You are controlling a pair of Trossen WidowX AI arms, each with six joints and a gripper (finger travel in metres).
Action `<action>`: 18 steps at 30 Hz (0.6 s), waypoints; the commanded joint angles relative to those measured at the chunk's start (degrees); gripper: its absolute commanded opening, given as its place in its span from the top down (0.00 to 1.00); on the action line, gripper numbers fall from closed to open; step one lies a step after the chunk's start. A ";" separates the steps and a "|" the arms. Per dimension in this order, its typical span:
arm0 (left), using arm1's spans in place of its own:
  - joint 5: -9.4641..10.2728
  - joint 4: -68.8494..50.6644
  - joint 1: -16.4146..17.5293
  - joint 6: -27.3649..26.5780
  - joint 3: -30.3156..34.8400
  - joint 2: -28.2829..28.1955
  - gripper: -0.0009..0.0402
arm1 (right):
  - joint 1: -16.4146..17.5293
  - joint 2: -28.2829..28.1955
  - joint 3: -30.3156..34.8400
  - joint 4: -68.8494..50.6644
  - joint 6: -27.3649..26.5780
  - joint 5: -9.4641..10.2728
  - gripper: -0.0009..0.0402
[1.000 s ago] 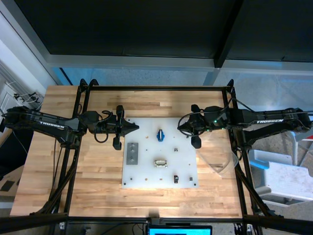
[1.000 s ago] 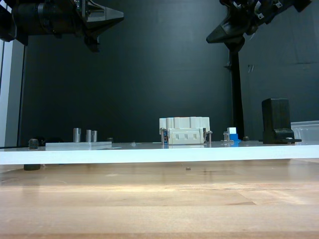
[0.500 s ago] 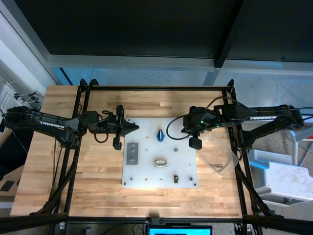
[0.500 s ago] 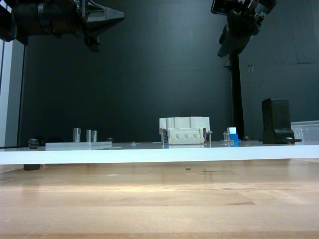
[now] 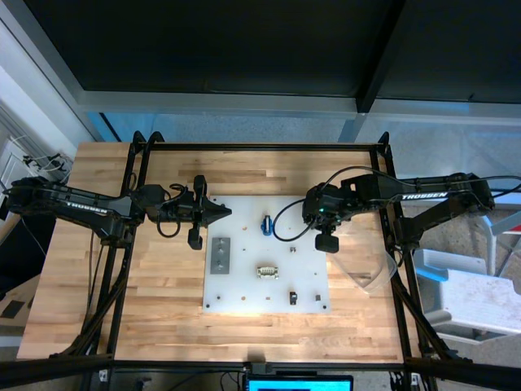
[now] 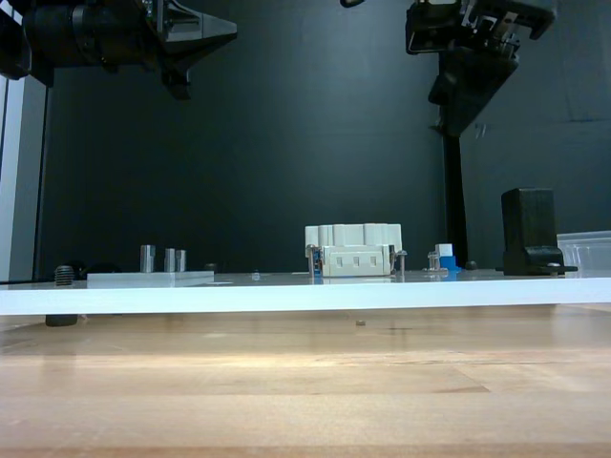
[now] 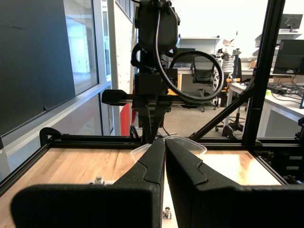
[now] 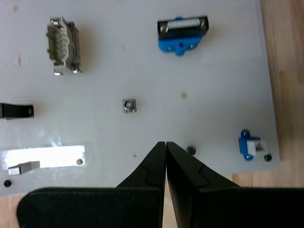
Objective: Pick the 16mm bar from the taskboard and place it in the container
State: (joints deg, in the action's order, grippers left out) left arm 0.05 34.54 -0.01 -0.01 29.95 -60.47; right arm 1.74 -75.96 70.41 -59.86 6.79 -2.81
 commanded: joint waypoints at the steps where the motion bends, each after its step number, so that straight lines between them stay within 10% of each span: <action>1: -0.02 0.00 0.02 0.00 0.00 -0.02 0.98 | 0.31 -0.44 0.59 -1.57 0.24 0.15 0.98; 18: -0.02 0.00 0.00 0.00 0.00 -0.02 0.98 | 5.49 -1.40 2.08 -7.43 2.01 0.87 0.98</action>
State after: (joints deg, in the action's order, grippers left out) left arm 0.05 34.54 -0.01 -0.03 29.95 -60.47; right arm 7.07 -77.41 72.53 -67.31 8.71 -1.85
